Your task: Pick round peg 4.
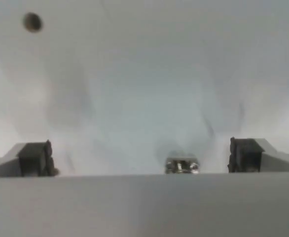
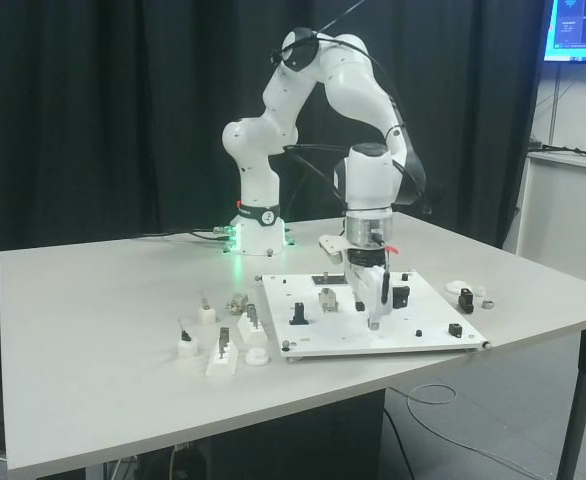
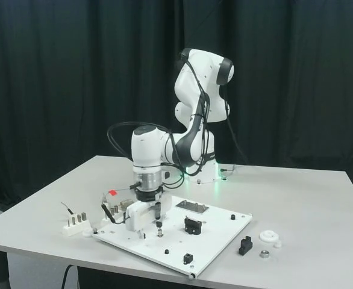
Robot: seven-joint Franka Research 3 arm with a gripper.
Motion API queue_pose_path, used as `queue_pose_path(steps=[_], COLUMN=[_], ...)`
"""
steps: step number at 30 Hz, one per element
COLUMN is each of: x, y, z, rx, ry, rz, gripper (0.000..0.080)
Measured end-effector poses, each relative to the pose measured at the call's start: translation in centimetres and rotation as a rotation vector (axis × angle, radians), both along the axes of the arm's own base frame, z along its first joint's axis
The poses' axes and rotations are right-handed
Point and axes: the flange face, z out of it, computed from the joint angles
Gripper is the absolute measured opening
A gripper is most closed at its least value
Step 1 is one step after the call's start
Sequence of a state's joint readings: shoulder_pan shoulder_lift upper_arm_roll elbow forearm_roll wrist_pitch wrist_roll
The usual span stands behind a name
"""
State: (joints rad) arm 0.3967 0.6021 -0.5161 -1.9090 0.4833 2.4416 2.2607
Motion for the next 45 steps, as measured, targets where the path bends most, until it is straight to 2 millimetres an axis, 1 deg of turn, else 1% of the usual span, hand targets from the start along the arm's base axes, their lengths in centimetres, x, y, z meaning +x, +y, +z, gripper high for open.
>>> queue_pose_path(steps=[1, 2, 7, 17, 33, 45], x=[0.1, 0.2, 0.8, 1.7, 2.2, 2.6], y=[-0.1, -0.2, -0.4, 0.2, 1.2, 2.7], z=[0.2, 0.4, 1.3, 2.6, 3.0, 3.4], rx=[-0.002, -0.003, -0.001, 0.014, 0.015, 0.006], ry=[-0.002, -0.002, -0.003, 0.001, -0.005, -0.001], rz=[0.001, 0.002, 0.005, 0.018, 0.048, 0.102], gripper=[0.0779, 0.0796, 0.0796, 0.0800, 0.0800, 0.0800])
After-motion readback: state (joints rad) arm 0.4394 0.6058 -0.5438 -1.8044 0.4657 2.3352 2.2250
